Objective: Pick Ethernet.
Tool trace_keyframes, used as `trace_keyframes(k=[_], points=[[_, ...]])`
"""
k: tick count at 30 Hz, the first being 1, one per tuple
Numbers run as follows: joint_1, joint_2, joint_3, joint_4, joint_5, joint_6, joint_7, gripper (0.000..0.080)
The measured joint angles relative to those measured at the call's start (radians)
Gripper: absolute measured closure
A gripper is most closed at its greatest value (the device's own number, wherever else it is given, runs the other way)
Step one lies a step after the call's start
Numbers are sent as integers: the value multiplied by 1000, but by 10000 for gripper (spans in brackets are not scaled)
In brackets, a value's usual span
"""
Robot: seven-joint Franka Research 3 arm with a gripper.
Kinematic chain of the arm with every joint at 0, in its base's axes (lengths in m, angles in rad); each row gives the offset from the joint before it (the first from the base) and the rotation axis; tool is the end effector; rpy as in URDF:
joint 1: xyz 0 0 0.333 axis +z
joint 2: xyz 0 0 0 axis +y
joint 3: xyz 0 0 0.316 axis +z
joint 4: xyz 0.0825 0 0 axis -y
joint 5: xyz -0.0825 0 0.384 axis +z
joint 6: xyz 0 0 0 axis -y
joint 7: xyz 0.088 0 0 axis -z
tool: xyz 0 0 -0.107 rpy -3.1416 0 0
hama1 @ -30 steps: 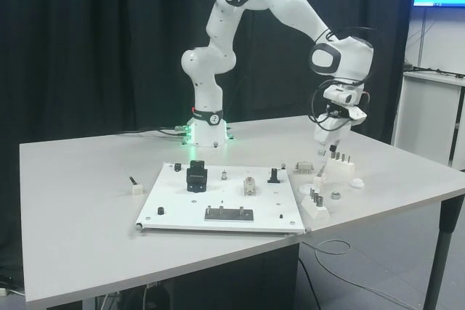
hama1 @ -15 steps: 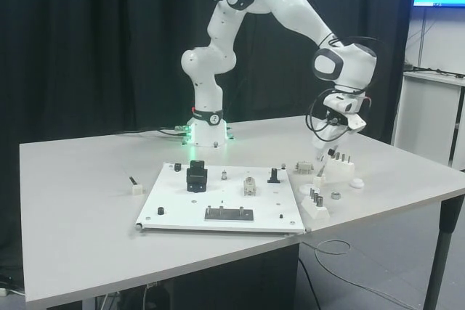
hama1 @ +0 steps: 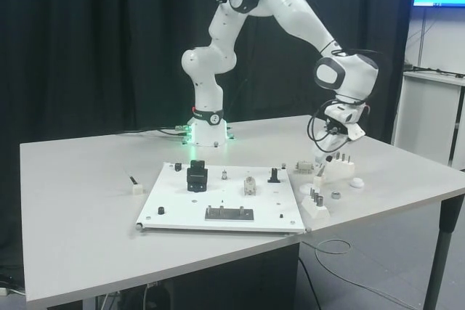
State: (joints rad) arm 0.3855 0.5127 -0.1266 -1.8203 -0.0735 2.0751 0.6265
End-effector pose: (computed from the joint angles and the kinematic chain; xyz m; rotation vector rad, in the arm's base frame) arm 0.5992 0.1591 0.2391 2.8737 -0.4573 -0.2598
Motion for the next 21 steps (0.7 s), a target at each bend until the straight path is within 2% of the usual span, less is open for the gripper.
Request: trace_keyframes(k=[11, 21], points=[[0, 17, 3, 0, -37, 10, 7, 3], [-2, 23, 3, 0, -53, 26, 9, 3]])
